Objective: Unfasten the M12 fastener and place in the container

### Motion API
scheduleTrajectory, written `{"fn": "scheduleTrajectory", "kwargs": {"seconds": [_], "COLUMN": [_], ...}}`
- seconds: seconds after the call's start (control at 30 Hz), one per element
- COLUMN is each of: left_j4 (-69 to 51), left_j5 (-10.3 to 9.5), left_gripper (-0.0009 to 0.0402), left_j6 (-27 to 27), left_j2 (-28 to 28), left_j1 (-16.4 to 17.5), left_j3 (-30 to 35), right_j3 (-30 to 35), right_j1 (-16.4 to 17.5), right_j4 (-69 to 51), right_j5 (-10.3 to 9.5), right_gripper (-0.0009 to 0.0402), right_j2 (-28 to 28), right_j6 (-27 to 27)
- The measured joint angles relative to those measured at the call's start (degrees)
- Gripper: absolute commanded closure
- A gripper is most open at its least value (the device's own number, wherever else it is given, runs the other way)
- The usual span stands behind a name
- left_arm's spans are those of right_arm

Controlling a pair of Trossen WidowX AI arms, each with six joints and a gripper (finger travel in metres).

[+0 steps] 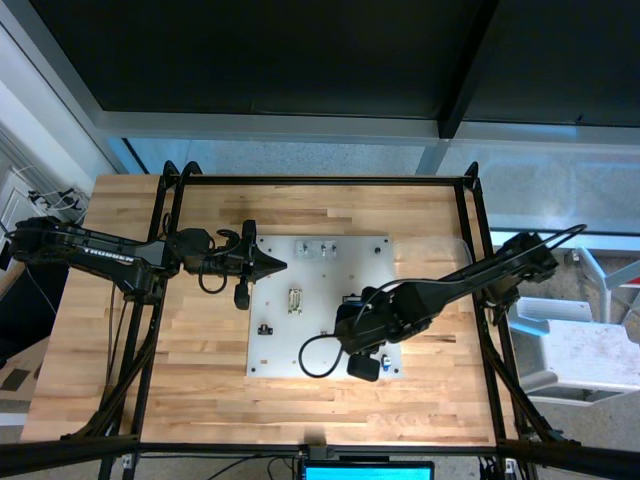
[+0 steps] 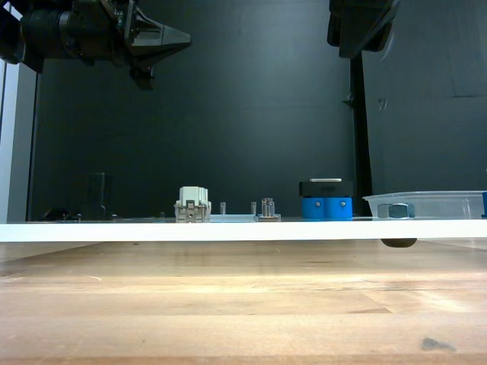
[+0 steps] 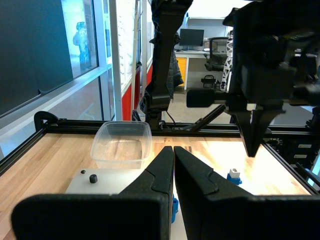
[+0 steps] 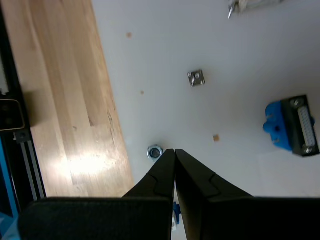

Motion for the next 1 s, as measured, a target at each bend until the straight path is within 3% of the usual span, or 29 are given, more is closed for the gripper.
{"fn": "scheduleTrajectory", "kwargs": {"seconds": [0.23,0.5,0.63,1.0], "left_j4": [0.0,0.0,0.0,0.0], "left_j5": [-0.02,-0.02,0.0,0.0], "left_gripper": [0.0393,0.0393,0.0393,0.0393], "left_j6": [0.0,0.0,0.0,0.0], "left_j2": [0.0,0.0,0.0,0.0], "left_j1": [0.0,0.0,0.0,0.0], "left_j3": [0.0,0.0,0.0,0.0], "right_j3": [3.1,3.2,3.2,2.9], "right_j1": [0.2,1.2,1.4,1.9], "right_j4": [-3.9,-4.0,-3.7,-1.7], "right_j5": [-4.55,-4.98,-5.22,-4.31], "right_gripper": [0.0393,0.0384,0.0343,0.0182], "right_j2": [6.0,10.3,11.6,14.7], "right_j6": [3.2,3.5,3.5,2.8]}}
